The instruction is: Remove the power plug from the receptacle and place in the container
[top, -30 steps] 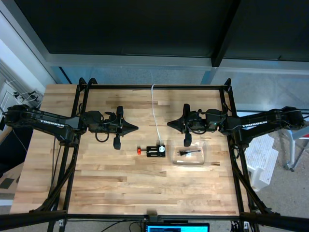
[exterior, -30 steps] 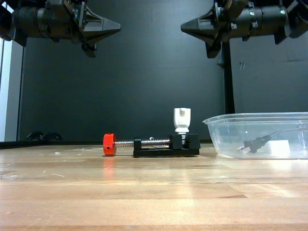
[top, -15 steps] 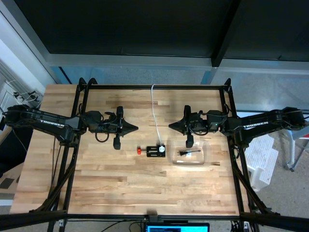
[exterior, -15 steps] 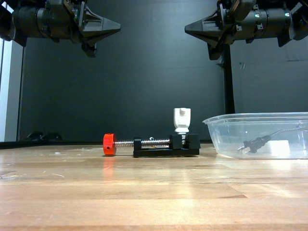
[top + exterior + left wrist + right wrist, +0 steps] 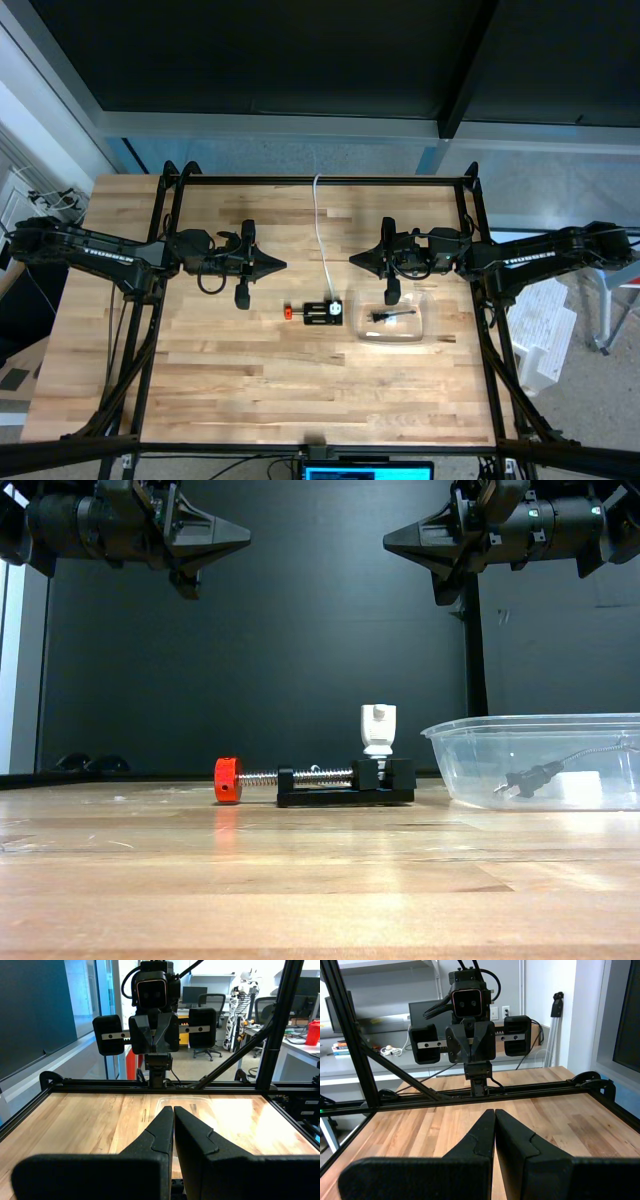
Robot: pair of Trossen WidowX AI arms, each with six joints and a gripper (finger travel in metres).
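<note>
The small black power plug lies with its thin cord inside the clear container, right of the clamp. The white-faced receptacle stands in its black clamp with a red knob, nothing plugged into it. My left gripper hangs shut, high over the table to the left of the clamp. My right gripper is shut too, high above the container's far left side. Both hold nothing.
A long white cable runs from the receptacle to the table's far edge. A black frame rail borders the wooden table. Each wrist view shows the opposite arm facing it.
The right gripper has drawn back slightly to the right and steadied. The left arm, the plug and the container have not moved.
</note>
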